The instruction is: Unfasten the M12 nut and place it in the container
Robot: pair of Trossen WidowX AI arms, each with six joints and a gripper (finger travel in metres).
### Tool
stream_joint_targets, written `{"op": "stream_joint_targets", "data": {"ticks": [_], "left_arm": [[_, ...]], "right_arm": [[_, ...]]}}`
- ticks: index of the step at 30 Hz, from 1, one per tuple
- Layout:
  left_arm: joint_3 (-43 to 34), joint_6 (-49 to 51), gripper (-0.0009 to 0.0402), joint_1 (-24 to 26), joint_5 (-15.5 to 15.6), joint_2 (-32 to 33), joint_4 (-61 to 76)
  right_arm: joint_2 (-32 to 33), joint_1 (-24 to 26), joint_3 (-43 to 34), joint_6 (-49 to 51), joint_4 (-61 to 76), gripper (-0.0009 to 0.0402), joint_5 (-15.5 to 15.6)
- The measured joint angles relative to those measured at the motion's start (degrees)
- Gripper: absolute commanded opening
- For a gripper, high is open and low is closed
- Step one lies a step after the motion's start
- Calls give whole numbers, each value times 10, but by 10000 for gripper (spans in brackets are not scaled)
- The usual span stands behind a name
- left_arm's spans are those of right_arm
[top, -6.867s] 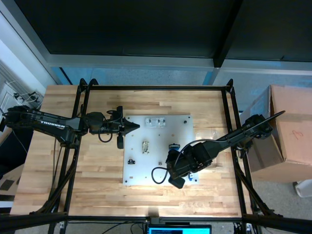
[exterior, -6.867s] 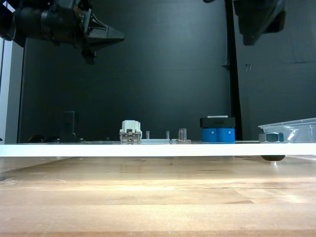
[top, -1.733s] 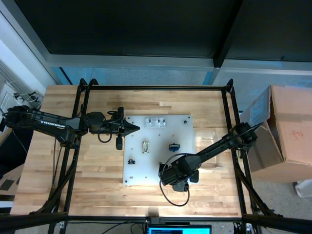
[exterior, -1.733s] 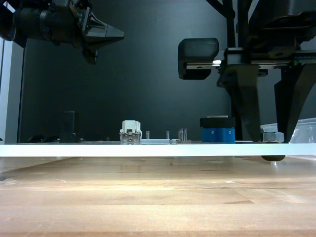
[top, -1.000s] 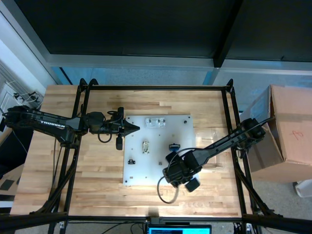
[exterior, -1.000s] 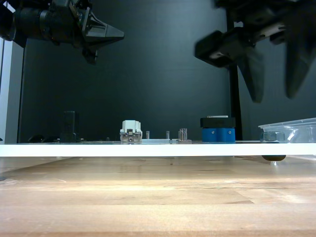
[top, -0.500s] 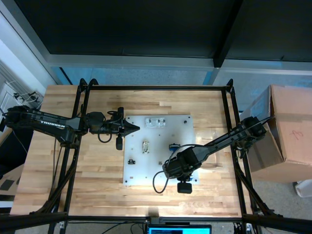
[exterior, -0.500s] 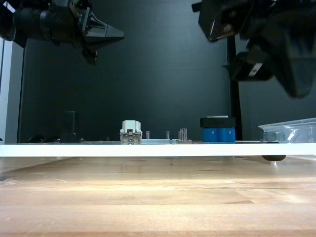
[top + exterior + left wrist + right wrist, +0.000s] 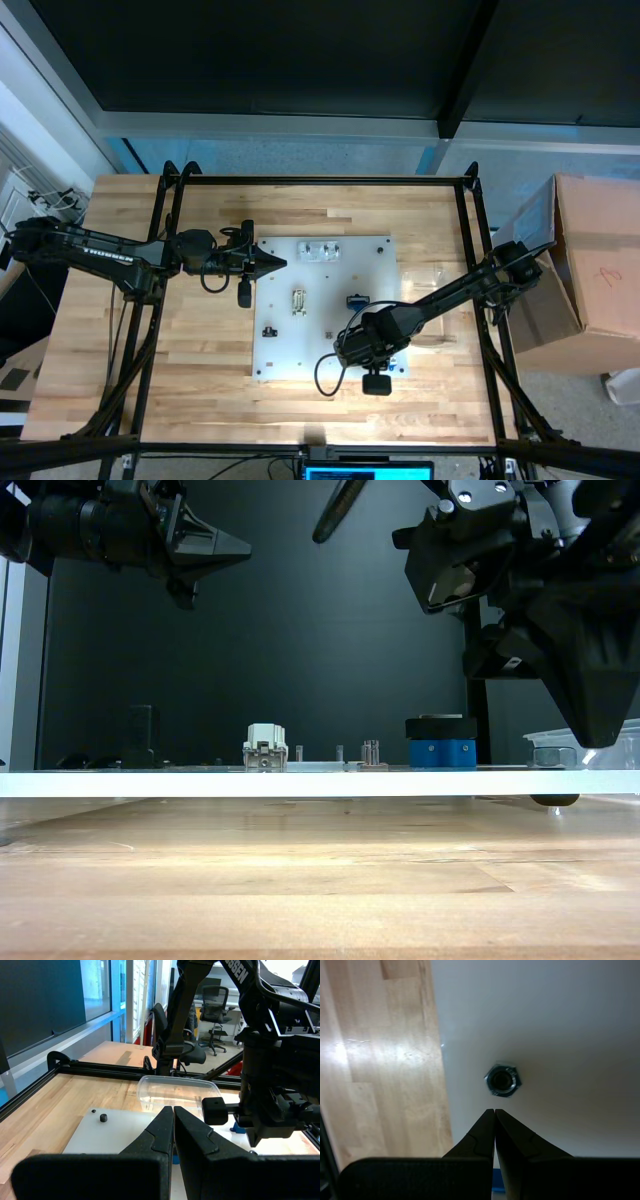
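The silver M12 nut (image 9: 503, 1079) sits on its stud on the white board (image 9: 580, 1020), a dark core showing in its middle. The low view shows the nut (image 9: 548, 757) low at the board's right end. My right gripper (image 9: 494, 1111) hangs above and just beside it, fingers shut on nothing and apart from the nut. In the high view the right gripper (image 9: 378, 352) covers the nut. My left gripper (image 9: 280, 262) hovers shut and empty over the board's far left edge. The clear container (image 9: 425, 285) stands to the right of the board.
A blue block (image 9: 440, 752), a grey connector (image 9: 265, 750) and small pins (image 9: 371, 752) stand on the board. The black frame rails (image 9: 470, 215) ring the table. A cardboard box (image 9: 590, 270) sits off the table to the right.
The right gripper, open astride the nut 1.7 s ago, rose, turned, shut empty and has come back down near the nut. The nut stayed in place. The left arm has not moved.
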State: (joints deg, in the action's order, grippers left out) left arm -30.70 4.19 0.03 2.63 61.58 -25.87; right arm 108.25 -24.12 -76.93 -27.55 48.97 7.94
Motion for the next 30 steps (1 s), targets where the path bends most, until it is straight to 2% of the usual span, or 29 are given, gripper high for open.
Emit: {"op": "stream_joint_targets", "data": {"ticks": [4,9,16,19,23,24,30], "left_arm": [[0,0,0,0,0,0,0],[0,0,0,0,0,0,0],[0,0,0,0,0,0,0],[0,0,0,0,0,0,0],[0,0,0,0,0,0,0],[0,0,0,0,0,0,0],[0,0,0,0,0,0,0]], "right_arm": [[0,0,1,1,6,0,-40],[0,0,1,0,9,0,-75],[0,0,0,-2,9,0,-78],[0,-1,0,-5,8,0,-57],[-6,-5,0,-12,-20,0,9],[-8,-6,0,-19,-25,0,17],[-9,-18,0,-58,-36,0,21]]}}
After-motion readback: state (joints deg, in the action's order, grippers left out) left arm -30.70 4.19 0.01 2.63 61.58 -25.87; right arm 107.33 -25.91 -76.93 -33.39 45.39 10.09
